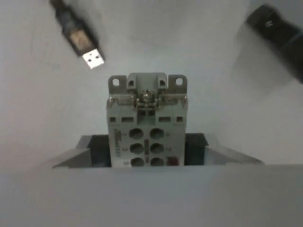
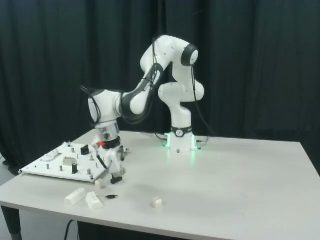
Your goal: Place waterproof.
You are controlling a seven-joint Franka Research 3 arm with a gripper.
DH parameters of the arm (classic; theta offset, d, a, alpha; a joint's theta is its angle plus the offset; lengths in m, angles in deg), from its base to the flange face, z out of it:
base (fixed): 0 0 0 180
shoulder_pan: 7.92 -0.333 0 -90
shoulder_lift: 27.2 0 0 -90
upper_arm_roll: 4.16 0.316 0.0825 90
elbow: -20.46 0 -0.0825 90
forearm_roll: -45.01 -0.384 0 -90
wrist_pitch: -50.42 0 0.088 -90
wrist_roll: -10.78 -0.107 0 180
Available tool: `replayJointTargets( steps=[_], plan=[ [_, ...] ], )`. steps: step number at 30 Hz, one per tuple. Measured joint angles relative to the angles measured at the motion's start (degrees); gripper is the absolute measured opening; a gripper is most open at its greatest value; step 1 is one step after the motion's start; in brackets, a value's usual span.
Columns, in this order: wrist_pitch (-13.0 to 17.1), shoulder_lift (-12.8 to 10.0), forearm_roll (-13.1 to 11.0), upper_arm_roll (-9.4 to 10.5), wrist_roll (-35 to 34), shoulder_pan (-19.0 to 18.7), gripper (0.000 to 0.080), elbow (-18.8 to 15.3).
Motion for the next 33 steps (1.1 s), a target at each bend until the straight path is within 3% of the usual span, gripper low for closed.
replayJointTargets(
  steps=[16, 28, 29, 32, 33],
  plan=[
    [10.15, -0.02, 0.02, 4.47, -0.08, -1.80, 0.0313, -5.41],
    [13.30, -0.15, 0.02, 6.18, -0.82, -1.79, 0.0313, -7.11],
    [13.37, -0.18, 0.02, 6.22, -0.90, -1.79, 0.0347, -7.12],
    [13.55, -0.25, 0.02, 6.29, -1.23, -1.79, 0.0347, -7.12],
    [13.62, -0.25, 0.02, 6.29, -1.27, -1.78, 0.0656, -7.12]
  ],
)
